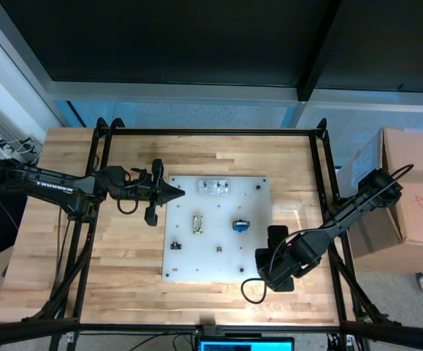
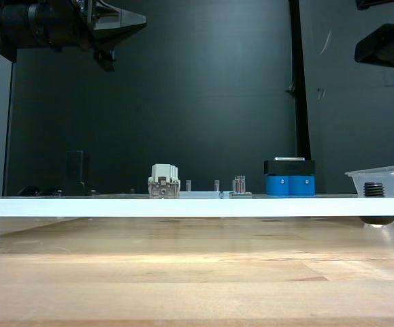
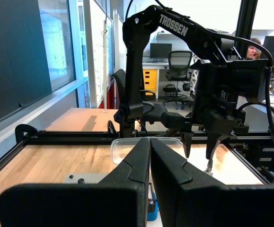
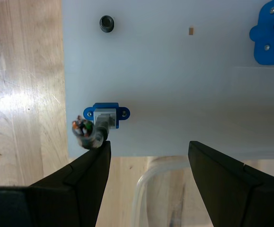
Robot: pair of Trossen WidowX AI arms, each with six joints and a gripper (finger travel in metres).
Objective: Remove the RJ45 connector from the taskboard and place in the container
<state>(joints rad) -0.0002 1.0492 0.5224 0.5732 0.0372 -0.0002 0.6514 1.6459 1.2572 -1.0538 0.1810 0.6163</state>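
Note:
The RJ45 connector [image 4: 105,117] sits plugged in its blue seat on the white taskboard [image 4: 174,85], close to the board's edge. Its short cable stub [image 4: 84,128] ends beside one fingertip. My right gripper [image 4: 148,144] hangs open above that edge; the connector lies off to one finger's side, not between the fingers. In the high view the right gripper [image 1: 273,245] covers the connector. My left gripper [image 1: 172,192] is shut on nothing, raised at the board's left edge and pointing right; its closed fingers [image 3: 150,156] fill the left wrist view. The clear container [image 1: 288,209] stands by the board's right side.
On the taskboard [image 1: 189,256] are a larger blue block [image 1: 240,225], a beige connector [image 1: 196,223] and a clear part [image 1: 215,188]. The container [image 2: 382,178] holds a small black part [image 2: 374,189]. A cardboard box [image 1: 408,190] stands off the table's right.

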